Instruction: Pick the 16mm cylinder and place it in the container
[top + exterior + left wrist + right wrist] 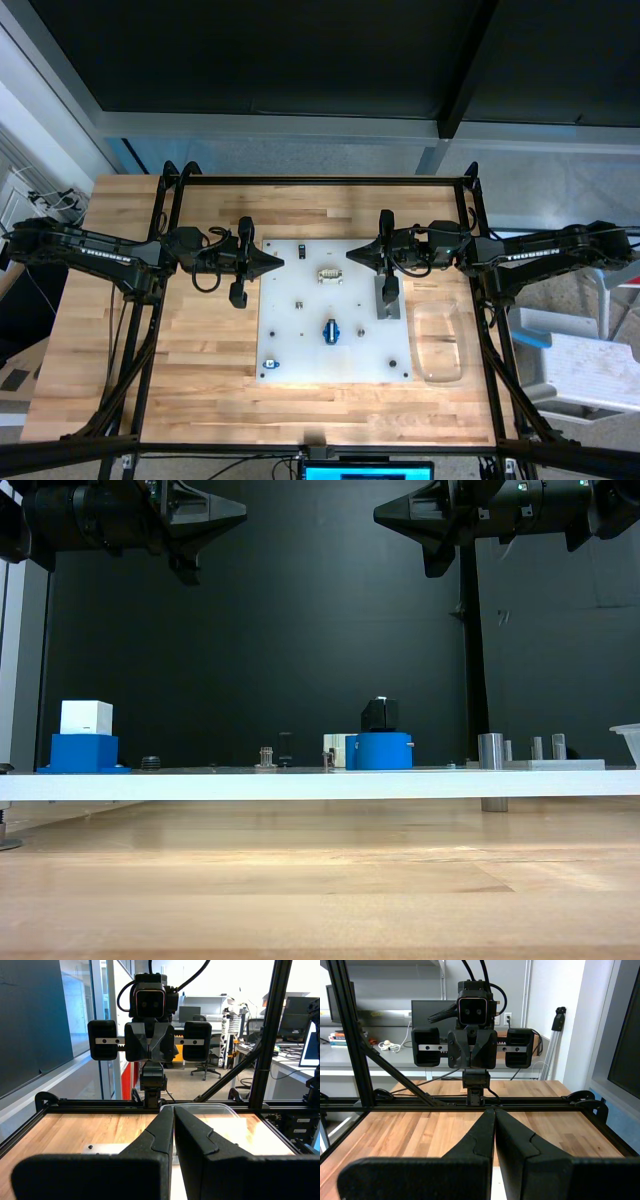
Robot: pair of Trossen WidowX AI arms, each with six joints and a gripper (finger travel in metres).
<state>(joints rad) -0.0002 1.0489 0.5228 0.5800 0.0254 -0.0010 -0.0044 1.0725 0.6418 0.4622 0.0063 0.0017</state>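
16mm cylinder [491, 751] is noted upright on the white board [300, 345], at 4 o'clock from the blue piece [331, 331]. Container [438, 345] is seen on the tabletop [200, 340], at the board's 3 o'clock. Left pincer [277, 262] and right pincer [352, 256] are held clenched, empty, high above the board.

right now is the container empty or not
Empty: only bare wood shows through the container. Left gripper and right gripper hang shut, high over the board.
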